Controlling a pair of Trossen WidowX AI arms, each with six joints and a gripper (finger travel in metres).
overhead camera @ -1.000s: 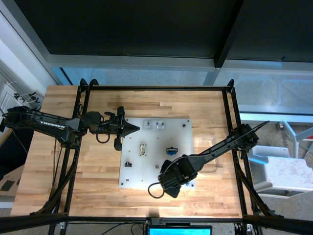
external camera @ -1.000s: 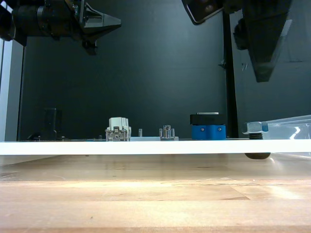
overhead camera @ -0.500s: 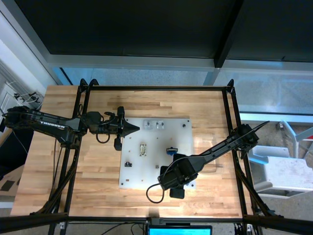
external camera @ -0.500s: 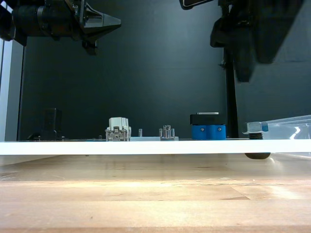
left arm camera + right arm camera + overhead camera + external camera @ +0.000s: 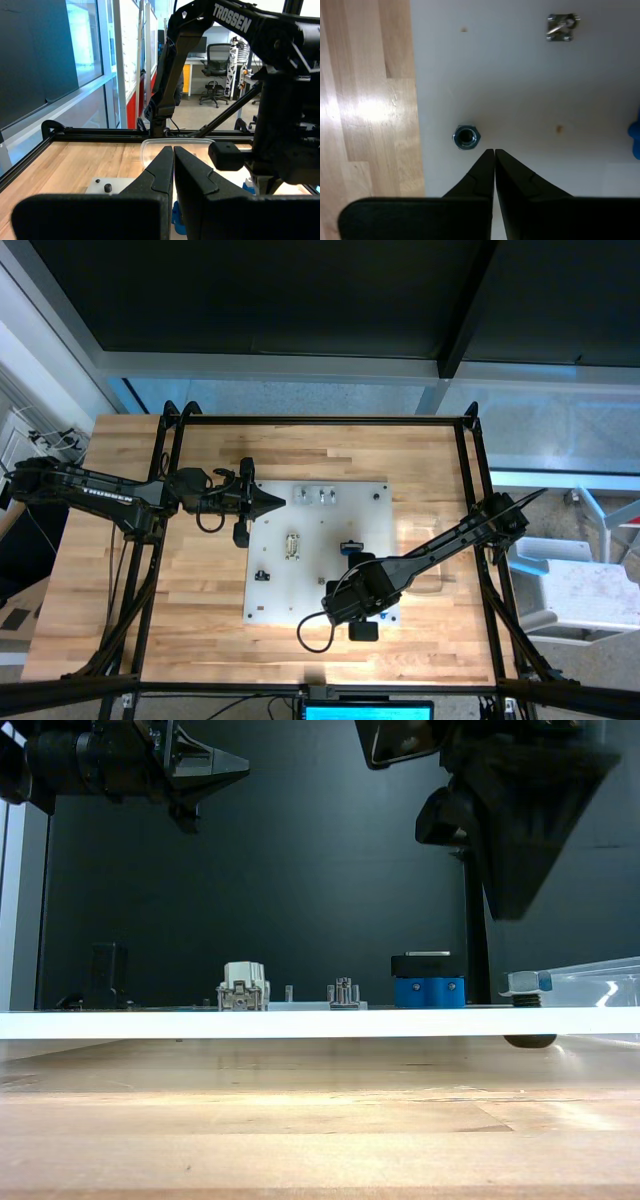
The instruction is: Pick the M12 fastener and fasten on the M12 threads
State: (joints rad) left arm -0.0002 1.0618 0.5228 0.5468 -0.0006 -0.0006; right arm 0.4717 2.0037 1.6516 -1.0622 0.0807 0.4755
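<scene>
The silver nut (image 5: 525, 983) sits on top of the black ribbed stud (image 5: 526, 1001), at the near right edge of the white board (image 5: 300, 590). In the right wrist view the nut (image 5: 466, 137) lies on the board beside the wood, just apart from the fingertips. My right gripper (image 5: 494, 150) is shut with nothing in it and hangs high above the board (image 5: 508, 910), pointing down (image 5: 352, 608). In the high view the right arm covers the nut. My left gripper (image 5: 278, 503) is shut and empty, parked high over the board's far left edge (image 5: 245, 762).
A blue connector block (image 5: 428, 990), a white connector (image 5: 243, 997) and a small silver post (image 5: 343, 992) stand on the board. A clear container (image 5: 600, 985) lies right of the board. Black frame rails (image 5: 470, 470) border the wooden table.
The right arm has drawn back toward the table's near edge and to the left, away from the nut, which stays on its stud. The left arm has not moved.
</scene>
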